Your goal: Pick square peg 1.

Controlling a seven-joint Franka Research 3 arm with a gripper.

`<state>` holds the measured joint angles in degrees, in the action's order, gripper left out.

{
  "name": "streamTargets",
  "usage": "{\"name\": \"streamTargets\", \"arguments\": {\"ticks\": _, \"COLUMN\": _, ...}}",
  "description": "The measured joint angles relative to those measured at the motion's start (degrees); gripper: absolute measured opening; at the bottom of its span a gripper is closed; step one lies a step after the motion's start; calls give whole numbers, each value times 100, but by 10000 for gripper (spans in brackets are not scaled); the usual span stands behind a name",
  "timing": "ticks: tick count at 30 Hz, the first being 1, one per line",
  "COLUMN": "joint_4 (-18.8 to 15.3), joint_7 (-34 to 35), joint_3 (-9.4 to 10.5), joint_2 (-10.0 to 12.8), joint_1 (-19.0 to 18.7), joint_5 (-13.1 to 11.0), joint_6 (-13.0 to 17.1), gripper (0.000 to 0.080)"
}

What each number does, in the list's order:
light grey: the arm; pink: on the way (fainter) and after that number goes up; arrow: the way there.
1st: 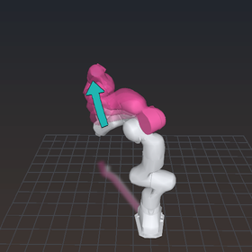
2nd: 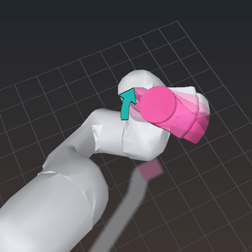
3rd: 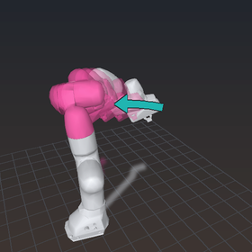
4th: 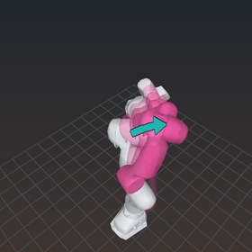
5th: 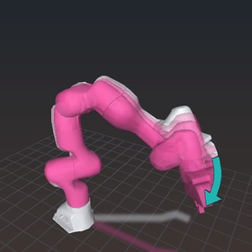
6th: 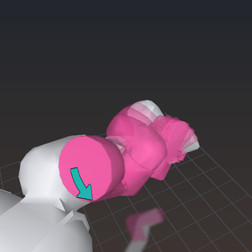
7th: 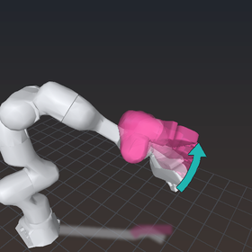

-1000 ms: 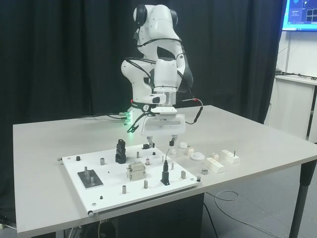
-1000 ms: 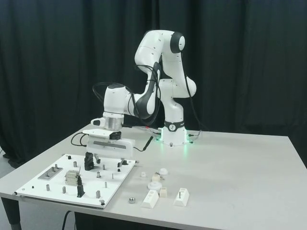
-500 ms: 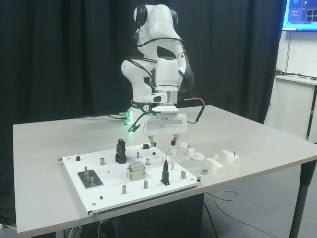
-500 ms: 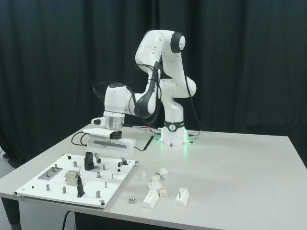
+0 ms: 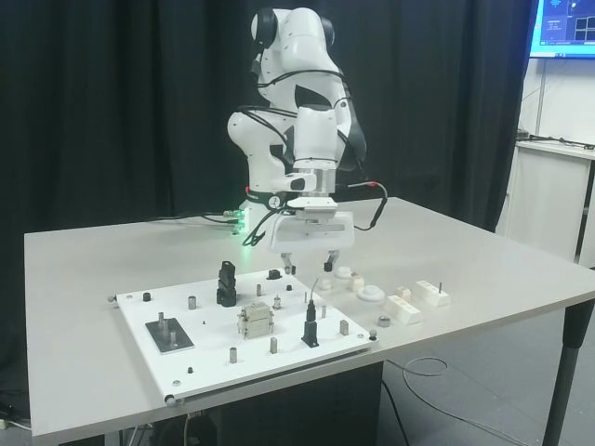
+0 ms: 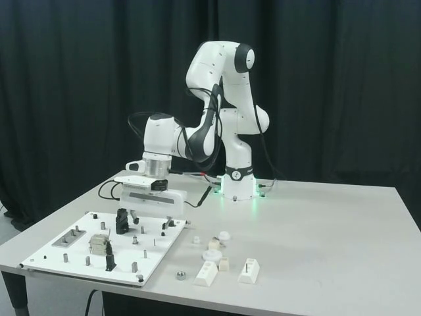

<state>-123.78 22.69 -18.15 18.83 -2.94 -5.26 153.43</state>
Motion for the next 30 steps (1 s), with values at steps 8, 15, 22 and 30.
{"name": "streamTargets", "arguments": {"ticks": 8, "joint_4": 12, "joint_7": 72, "joint_3": 0, "joint_2": -46, "joint_1": -67, "joint_5": 0, "joint_6": -31, "gripper": 800}}
{"name": "streamTargets", "arguments": {"ticks": 15, "joint_4": 81, "joint_7": 260, "joint_3": 0, "joint_2": -83, "joint_1": -147, "joint_5": 17, "joint_6": -107, "gripper": 800}}
{"name": "streamTargets", "arguments": {"ticks": 22, "joint_4": 239, "joint_7": 459, "joint_3": 1, "joint_2": -90, "joint_1": -226, "joint_5": 179, "joint_6": -306, "gripper": 800}}
{"name": "streamTargets", "arguments": {"ticks": 30, "joint_4": 523, "joint_7": 677, "joint_3": 8, "joint_2": -90, "joint_1": -357, "joint_5": 479, "joint_6": -787, "gripper": 800}}
